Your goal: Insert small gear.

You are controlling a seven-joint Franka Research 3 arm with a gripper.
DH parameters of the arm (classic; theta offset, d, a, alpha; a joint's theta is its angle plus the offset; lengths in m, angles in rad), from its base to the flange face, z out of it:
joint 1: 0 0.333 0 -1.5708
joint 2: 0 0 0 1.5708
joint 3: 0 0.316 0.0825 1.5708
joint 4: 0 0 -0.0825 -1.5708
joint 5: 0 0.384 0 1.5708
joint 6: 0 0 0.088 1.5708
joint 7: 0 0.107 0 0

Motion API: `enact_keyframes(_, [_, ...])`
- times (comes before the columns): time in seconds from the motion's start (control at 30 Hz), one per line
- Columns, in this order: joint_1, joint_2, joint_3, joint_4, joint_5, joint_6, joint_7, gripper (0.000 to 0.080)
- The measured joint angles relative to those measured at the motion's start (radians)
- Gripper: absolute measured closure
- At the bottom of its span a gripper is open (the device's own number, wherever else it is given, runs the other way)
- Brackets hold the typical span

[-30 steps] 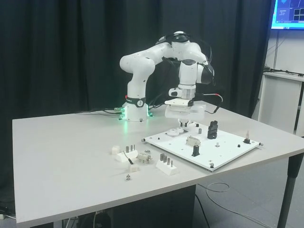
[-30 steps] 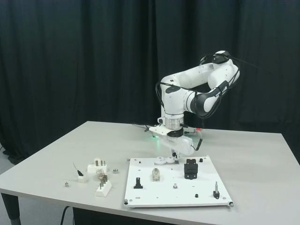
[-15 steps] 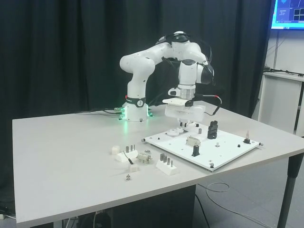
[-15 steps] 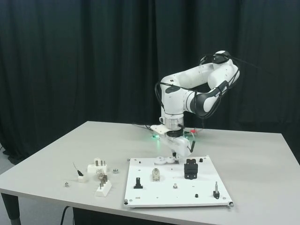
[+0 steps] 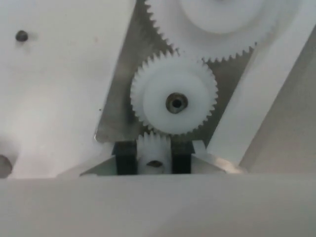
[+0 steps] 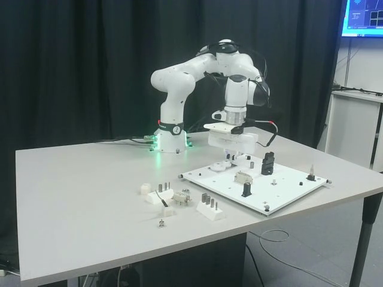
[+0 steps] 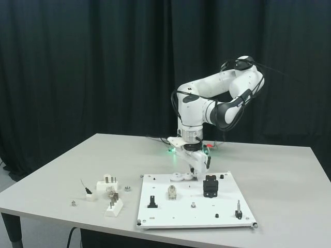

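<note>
White teeth fill your wrist view: the small gear (image 5: 153,150) sits clamped between the two black fingers (image 5: 125,158), so the jaws (image 5: 153,159) are closed on it. Just ahead of the jaws, the middle gear (image 5: 174,98) sits on its shaft with the metal pin showing at its hub, and beyond that the big gear (image 5: 217,24) meshes with it. The small gear's teeth reach right up to the middle gear's rim; you can't tell whether they are engaged or only touching. Its own peg is hidden beneath it, and the wrist's white body cuts off everything nearer the camera.

From the first room view, you see the arm (image 6: 197,72) reaching down over the far corner of the board (image 6: 281,191), the jaws low above the gears. Loose parts (image 6: 179,200) lie well apart on the counter (image 6: 78,191).

From the second room view, the jaws hang just over the board's rear edge; the gear itself is too small to make out.

Judging by this, carrying and lining up are largely done; seating the gear fully and letting go remain.
</note>
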Motion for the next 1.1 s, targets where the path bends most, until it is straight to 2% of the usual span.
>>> enact_keyframes(0.4, [0.001,0.0,0.004,0.002,0.001,0.005,-0.228,0.066])
enact_keyframes(0.63, [0.001,0.0,0.004,0.002,0.001,0.006,-0.213,0.066])
enact_keyframes(0.9, [0.001,0.0,0.005,0.002,0.0,0.008,-0.119,0.066])
enact_keyframes(1.1, [0.004,0.0,0.006,0.002,-0.002,0.011,-0.112,0.066])
